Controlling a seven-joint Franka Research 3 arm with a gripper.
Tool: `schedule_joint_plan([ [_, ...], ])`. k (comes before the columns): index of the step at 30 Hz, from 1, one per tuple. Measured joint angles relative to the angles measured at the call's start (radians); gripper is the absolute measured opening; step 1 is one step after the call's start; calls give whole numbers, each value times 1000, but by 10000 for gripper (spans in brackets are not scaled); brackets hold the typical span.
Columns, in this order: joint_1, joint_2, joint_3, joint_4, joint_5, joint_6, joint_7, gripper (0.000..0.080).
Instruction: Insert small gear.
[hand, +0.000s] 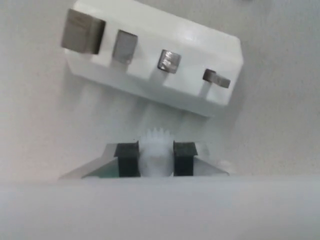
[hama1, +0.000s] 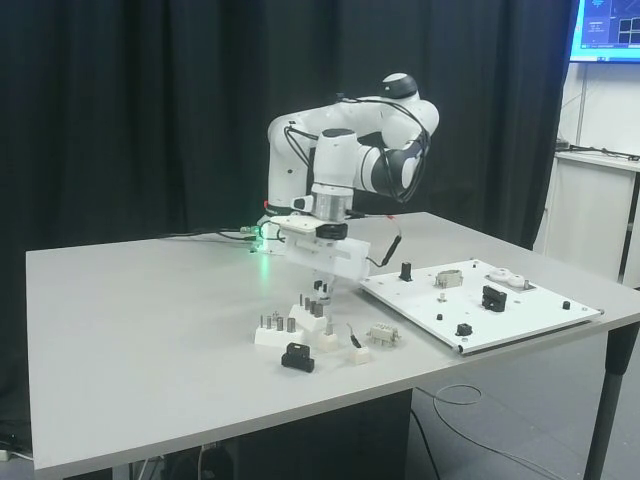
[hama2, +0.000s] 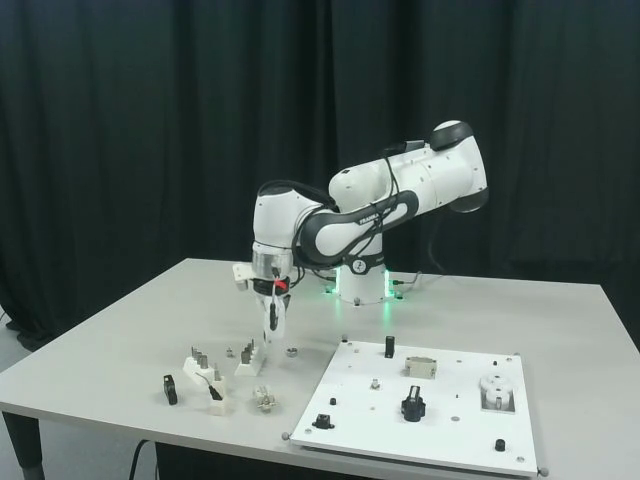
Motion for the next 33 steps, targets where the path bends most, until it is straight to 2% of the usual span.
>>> schedule_joint_plan([
  [7, 0, -1, -19, 9, -22, -5, 2, 139],
  [33, -12, -3, -49, 43, -36, -4, 20, 139],
])
